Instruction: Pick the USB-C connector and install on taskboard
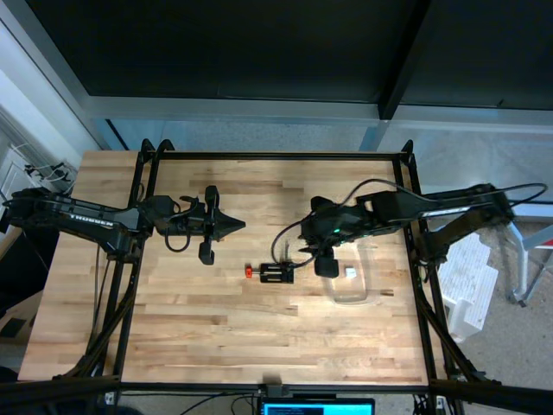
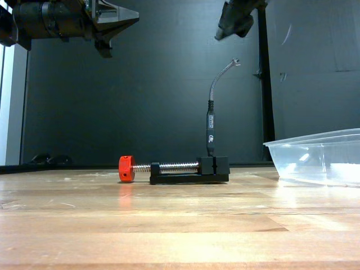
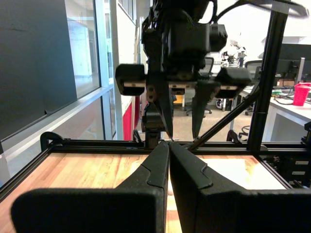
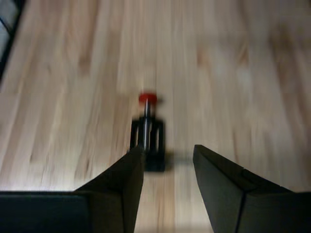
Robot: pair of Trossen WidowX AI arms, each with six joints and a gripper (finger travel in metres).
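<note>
The right gripper (image 4: 167, 149), fingers spread and empty, hangs above the taskboard (image 4: 148, 138) bearing the upright USB-C connector (image 2: 210, 128); open table (image 1: 216, 328) surrounds; left gripper (image 3: 168, 144), fingers together, well apart.

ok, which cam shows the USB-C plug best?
Low view: plug stands upright in the black block, side-on. High view barely shows it; right wrist view blurs it; left wrist view misses it. Right gripper hovers open near the block; left gripper shut, raised at the left.
</note>
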